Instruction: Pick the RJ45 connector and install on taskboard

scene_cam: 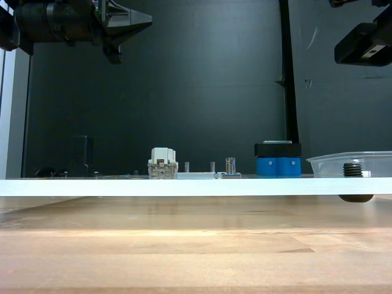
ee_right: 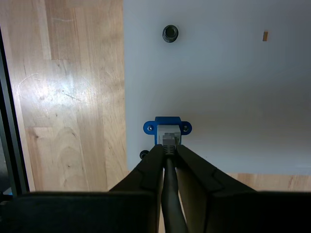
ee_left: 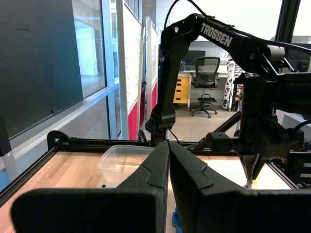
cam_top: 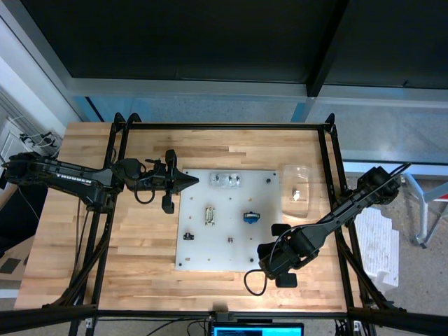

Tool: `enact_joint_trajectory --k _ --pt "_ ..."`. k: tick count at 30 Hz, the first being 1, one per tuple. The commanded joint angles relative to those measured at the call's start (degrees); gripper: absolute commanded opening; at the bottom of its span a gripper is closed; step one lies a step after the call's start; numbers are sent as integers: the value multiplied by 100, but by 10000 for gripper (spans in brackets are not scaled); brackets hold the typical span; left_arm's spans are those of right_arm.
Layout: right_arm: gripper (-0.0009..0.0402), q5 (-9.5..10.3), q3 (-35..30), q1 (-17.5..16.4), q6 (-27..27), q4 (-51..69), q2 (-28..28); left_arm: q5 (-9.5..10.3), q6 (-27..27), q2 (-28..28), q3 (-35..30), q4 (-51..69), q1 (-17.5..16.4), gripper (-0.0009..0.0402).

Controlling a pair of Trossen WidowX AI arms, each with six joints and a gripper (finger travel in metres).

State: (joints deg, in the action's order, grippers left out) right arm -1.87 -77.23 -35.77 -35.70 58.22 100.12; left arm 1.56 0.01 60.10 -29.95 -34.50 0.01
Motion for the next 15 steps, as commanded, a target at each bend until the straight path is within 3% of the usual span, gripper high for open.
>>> enact_joint_trajectory --k 1,15 --pt "65 -11 -20 0 2 -4 -28 -2 0 2 0 0 0 0" --pt "127 -9 -57 -11 -92 208 -273 -2 0 2 0 0 -2 0"
